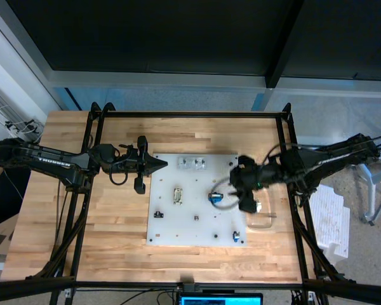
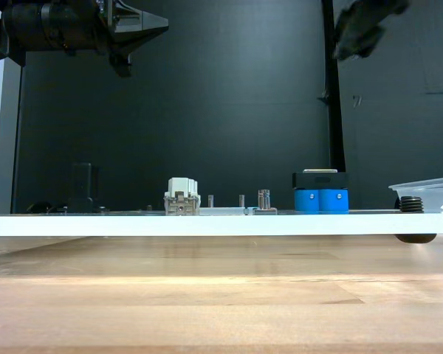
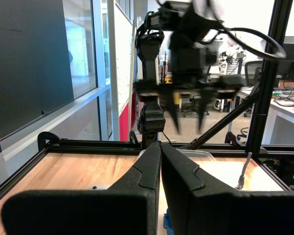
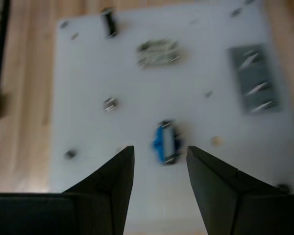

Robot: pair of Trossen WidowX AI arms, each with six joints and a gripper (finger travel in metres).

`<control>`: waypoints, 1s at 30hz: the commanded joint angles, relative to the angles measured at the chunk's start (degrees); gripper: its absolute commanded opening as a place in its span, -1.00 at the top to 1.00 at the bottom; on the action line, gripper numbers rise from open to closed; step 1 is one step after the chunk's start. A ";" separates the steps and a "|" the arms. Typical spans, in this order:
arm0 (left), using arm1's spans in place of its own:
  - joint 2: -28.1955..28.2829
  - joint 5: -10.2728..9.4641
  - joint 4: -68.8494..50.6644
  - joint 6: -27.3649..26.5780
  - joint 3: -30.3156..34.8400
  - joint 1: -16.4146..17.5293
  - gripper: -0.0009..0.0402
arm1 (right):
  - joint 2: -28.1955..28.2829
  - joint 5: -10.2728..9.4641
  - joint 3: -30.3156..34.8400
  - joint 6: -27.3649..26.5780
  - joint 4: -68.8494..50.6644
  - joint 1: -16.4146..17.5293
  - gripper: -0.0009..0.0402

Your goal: Pick the RJ45 connector and install on taskboard

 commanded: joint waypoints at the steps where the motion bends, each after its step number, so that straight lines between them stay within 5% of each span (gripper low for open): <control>1: 0.00 0.00 0.00 0.02 0.00 0.00 0.96 | -0.68 -0.09 -0.02 -4.22 1.79 -3.52 0.38; 12: 0.02 -0.02 0.00 0.00 0.00 0.00 0.96 | -2.67 -1.40 -0.35 -14.16 10.32 -12.33 0.97; 17: 0.00 0.00 0.00 0.00 0.00 0.00 0.96 | -4.46 -4.15 -1.95 -15.74 16.31 -15.15 0.97; 22: 0.02 0.00 0.00 0.00 0.00 0.00 0.96 | -7.02 -4.46 -6.01 -17.09 24.20 -16.26 0.96; 27: 0.02 0.00 0.02 0.02 0.00 0.00 0.96 | -9.51 -8.37 -11.15 -16.98 33.20 -16.37 0.96; 30: 0.02 0.00 0.02 0.00 0.00 0.00 0.96 | -10.99 -8.41 -14.69 -16.46 39.21 -16.39 0.96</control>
